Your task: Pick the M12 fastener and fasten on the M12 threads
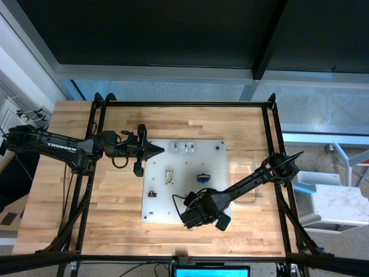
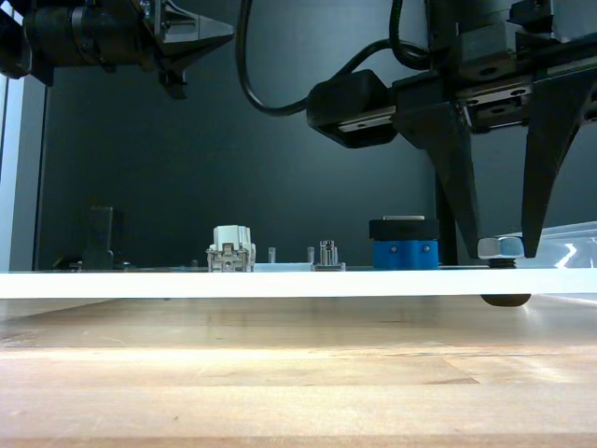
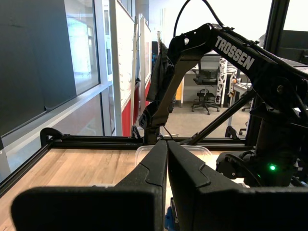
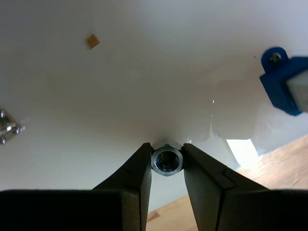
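The small silver M12 nut stands near the white board's near right edge. A short black piece, the stud, shows just beneath it, so the nut looks to be on its stud. My right gripper points straight down over it, shut on the nut, with one fingertip pressing each side. In the high view the right arm's wrist hides the nut and the stud. My left gripper hangs shut and empty over the board's far left edge.
A blue connector stands just behind and left of the right gripper. A grey-white connector and small silver fittings sit mid-board. A clear tray lies off the board's right side.
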